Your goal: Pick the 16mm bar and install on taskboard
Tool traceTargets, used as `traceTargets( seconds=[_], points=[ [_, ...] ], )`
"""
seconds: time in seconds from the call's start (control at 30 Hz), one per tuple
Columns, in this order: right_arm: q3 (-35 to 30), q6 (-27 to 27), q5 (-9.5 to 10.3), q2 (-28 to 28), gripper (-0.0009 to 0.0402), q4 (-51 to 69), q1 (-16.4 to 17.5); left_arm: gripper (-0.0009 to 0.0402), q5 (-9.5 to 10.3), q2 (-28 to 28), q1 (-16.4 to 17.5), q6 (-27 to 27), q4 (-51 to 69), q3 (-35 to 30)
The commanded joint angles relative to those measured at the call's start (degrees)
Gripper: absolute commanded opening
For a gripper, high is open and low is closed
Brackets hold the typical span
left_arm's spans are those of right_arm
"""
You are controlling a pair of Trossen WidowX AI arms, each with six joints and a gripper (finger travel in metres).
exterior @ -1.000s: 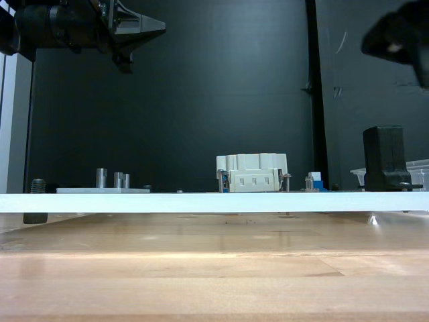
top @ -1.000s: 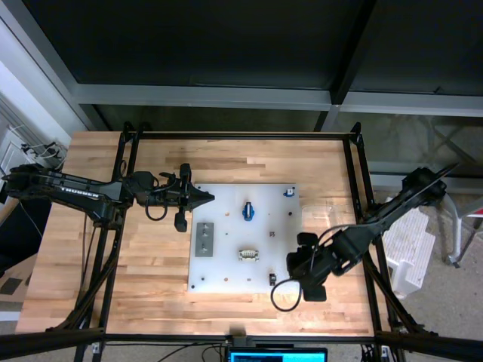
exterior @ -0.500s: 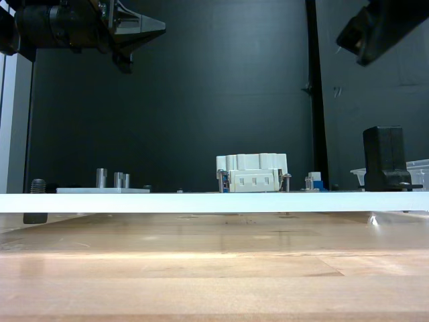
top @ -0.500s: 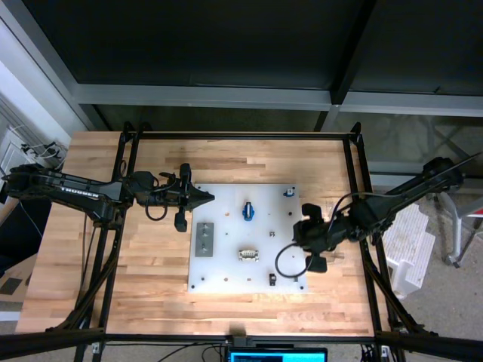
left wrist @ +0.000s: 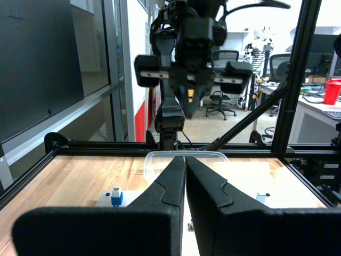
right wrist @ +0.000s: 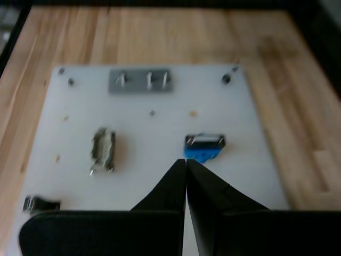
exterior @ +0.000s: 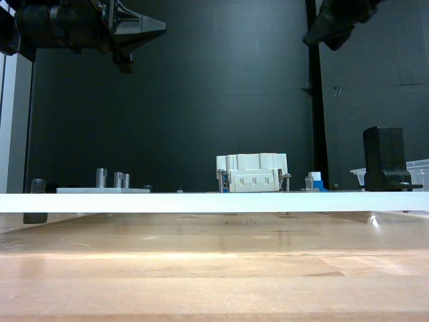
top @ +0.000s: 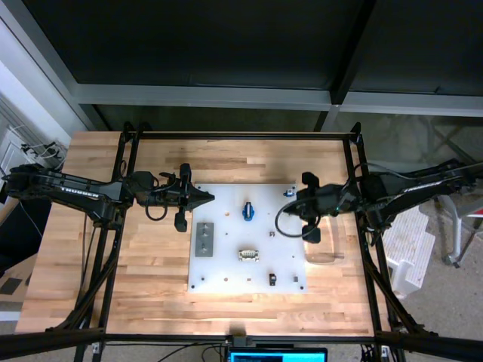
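Note:
The taskboard (top: 226, 265) is a white panel lying mid-table, also seen under my right gripper (right wrist: 149, 133). It carries a grey block (top: 204, 238) with pegs (right wrist: 140, 81) and a blue fitting (top: 248, 211). The 16mm bar is out of view in every frame. My right gripper (top: 296, 205) hangs high over the board's right part, fingers shut (right wrist: 185, 161), with nothing visible between them. My left gripper (top: 208, 198) is shut and hovers at the board's far left corner, pointing right (left wrist: 185, 160). From the left wrist, the right gripper (left wrist: 190, 101) is seen head-on.
A clear plastic tray (top: 330, 245) lies just right of the board. A beige connector (top: 249, 256) and a small black fitting (top: 273, 280) stand on the board's near half. A black frame (top: 355, 173) borders the table.
My right arm has swung from beside the board's near right corner, away and leftward, and now hangs over the board's right side. It also rose in the low view. The left arm stayed put.

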State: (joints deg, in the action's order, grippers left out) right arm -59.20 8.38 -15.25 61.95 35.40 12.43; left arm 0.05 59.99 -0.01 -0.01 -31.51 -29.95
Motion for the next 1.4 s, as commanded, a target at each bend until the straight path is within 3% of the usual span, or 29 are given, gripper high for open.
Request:
traceTargets(
  seconds=[0.03, 0.2, 0.27, 0.6, 0.87, 1.4],
  points=[
    [1.81, -2.03, 0.42, -2.12, 0.0, -4.96, -1.73, 0.0, -0.02, 0.02, 0.0, 0.0, -0.02, 0.0],
    [6.43, -3.89, 7.32, -4.87, 0.0, -14.91, -5.66, 0.0, -0.02, 0.02, 0.0, 0.0, -0.02, 0.0],
    [8.24, -4.37, 9.11, -5.68, 0.0, -18.67, -7.26, 0.0, -0.02, 0.02, 0.02, 0.0, -0.02, 0.0],
    [15.74, -5.81, 9.57, -8.44, 0.0, -33.97, -10.54, 0.0, -0.02, 0.02, 0.0, 0.0, -0.02, 0.0],
    [20.09, -5.66, 14.93, -8.63, 0.0, -44.98, -13.66, 0.0, -0.02, 0.02, 0.0, 0.0, -0.04, 0.0],
    [28.57, -4.33, 15.39, -8.63, 0.0, -59.41, -14.05, 0.0, -0.02, 0.02, 0.0, 0.0, -0.02, 0.0]
  ],
)
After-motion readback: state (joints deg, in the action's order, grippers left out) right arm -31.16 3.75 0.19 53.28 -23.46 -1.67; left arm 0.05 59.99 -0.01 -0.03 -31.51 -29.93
